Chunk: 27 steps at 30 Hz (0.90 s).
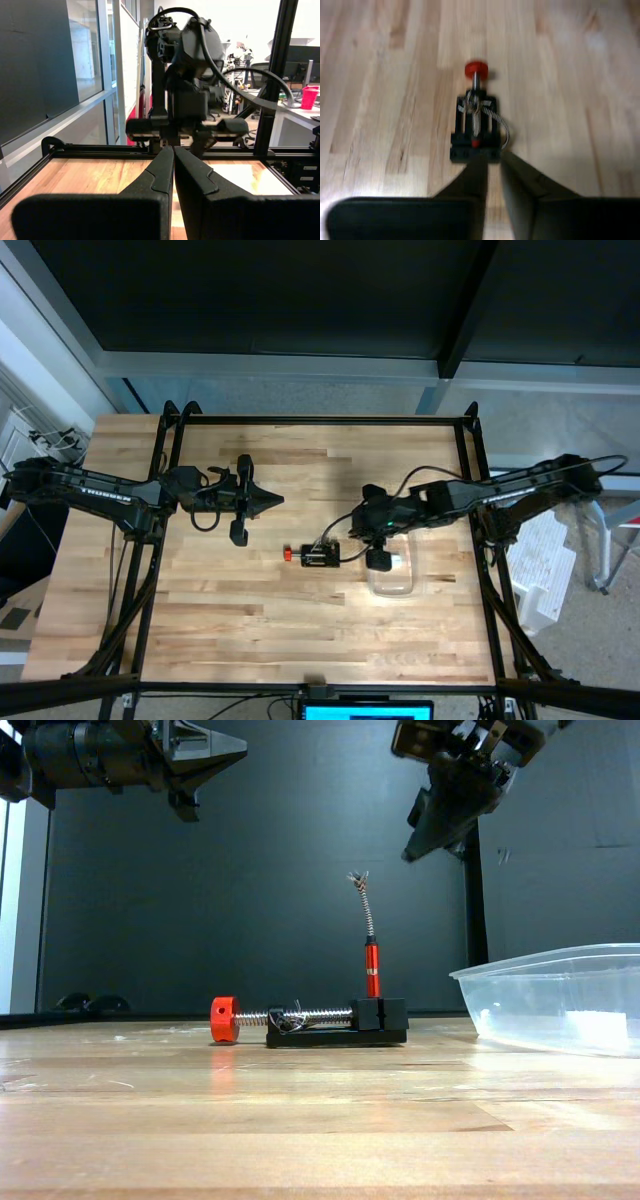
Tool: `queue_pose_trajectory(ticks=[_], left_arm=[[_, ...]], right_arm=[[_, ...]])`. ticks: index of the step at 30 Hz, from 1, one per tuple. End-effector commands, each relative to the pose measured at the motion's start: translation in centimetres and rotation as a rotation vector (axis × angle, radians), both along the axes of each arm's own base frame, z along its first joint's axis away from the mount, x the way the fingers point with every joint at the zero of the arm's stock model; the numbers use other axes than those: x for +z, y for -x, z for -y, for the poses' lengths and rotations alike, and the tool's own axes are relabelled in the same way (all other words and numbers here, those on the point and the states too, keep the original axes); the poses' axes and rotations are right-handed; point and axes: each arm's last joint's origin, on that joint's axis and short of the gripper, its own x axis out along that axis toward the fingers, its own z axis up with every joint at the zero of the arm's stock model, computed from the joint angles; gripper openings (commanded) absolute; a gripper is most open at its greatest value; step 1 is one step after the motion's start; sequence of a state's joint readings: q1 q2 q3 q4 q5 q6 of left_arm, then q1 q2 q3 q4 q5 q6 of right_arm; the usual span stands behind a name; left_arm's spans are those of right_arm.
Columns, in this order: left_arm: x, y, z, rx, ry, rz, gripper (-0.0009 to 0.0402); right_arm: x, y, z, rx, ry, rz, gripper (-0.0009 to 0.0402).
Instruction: Pick the RCA connector and install on taskboard
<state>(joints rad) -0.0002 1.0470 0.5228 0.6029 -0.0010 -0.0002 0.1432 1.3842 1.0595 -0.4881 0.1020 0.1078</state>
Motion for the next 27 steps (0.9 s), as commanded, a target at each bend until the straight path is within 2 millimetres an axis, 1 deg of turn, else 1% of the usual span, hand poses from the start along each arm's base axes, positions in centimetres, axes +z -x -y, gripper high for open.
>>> queue_pose_trajectory(ticks=[1, 5, 10, 14, 20, 27], left_arm=[[0.0, 0.0, 0.0, 0.000, 0.000, 0.000, 0.0000], [0.0, 0.0, 0.0, 0.000, 0.000, 0.000, 0.0000], [0.0, 0.0, 0.0, 0.000, 0.000, 0.000, 0.0000], [0.0, 0.0, 0.0, 0.000, 0.000, 0.000, 0.0000], [0.0, 0.0, 0.0, 0.000, 0.000, 0.000, 0.0000], [0.0, 0.0, 0.0, 0.000, 0.000, 0.000, 0.0000]], right_arm=[[0.6, 1.0, 1.0, -0.004, 0.004, 0.100, 0.0008], [1.4, 2.4, 2.3, -0.017, -0.031, 0.220, -0.0002], [2.5, 4.5, 2.8, -0.019, -0.023, 0.445, -0.0001], [2.5, 5.8, 3.3, -0.030, -0.031, 0.591, 0.0000], [2.1, 7.4, 4.2, -0.034, -0.051, 0.719, 0.0000], [1.7, 8.5, 4.4, 0.006, -0.056, 0.783, 0.0000]])
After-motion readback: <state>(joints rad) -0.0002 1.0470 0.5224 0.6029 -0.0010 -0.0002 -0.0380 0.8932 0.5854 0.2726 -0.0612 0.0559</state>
